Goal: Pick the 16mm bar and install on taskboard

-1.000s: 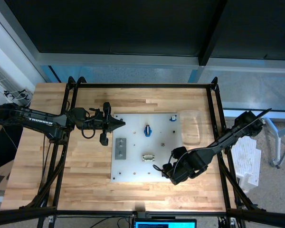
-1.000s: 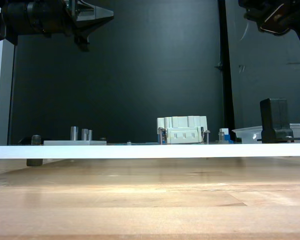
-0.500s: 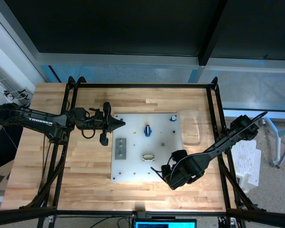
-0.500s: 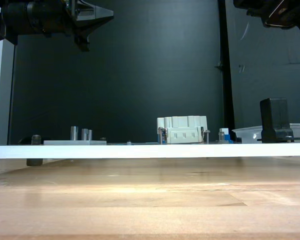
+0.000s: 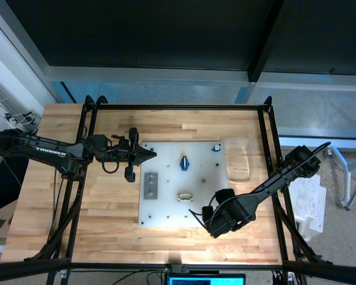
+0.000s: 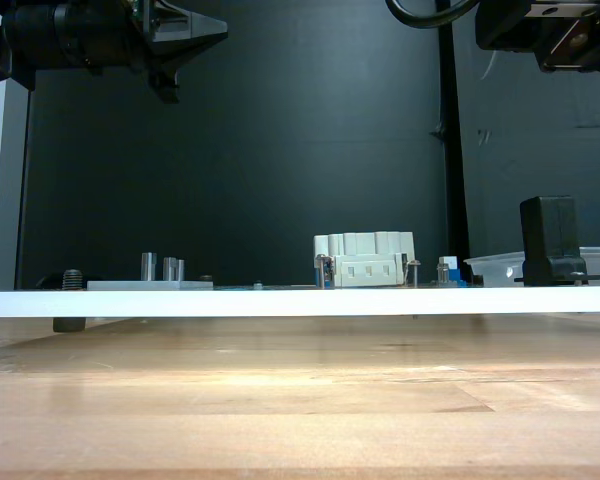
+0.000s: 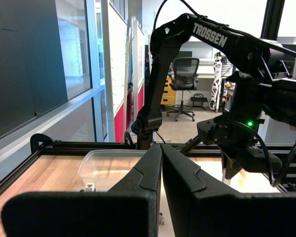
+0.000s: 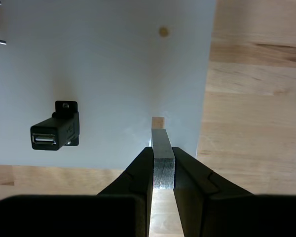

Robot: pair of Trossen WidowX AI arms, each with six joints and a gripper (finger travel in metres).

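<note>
A grey metal bar (image 8: pixel 163 159) is clamped between the fingers (image 8: pixel 139 174) of my right gripper (image 8: pixel 162 154). It hangs above the near right corner of the white taskboard (image 8: pixel 113 59), close to a black fitting (image 8: pixel 54 131). In the high view my right gripper (image 5: pixel 210 218) hovers over that corner of the taskboard (image 5: pixel 166 205). My left gripper (image 5: pixel 151 154) is shut and empty, raised by the board's far left edge. The grey two-hole block (image 5: pixel 150 185) lies on the board's left side.
A blue connector (image 5: pixel 184 162) and a beige connector (image 5: pixel 186 196) stand on the board. A clear plastic tray (image 5: pixel 238 159) sits to the right of the board. A black frame rail (image 5: pixel 272 148) borders the wooden table (image 5: pixel 107 202).
My right gripper, still holding the bar, has shifted slightly toward the near edge and to the left over the board's corner. The left arm has not moved.
</note>
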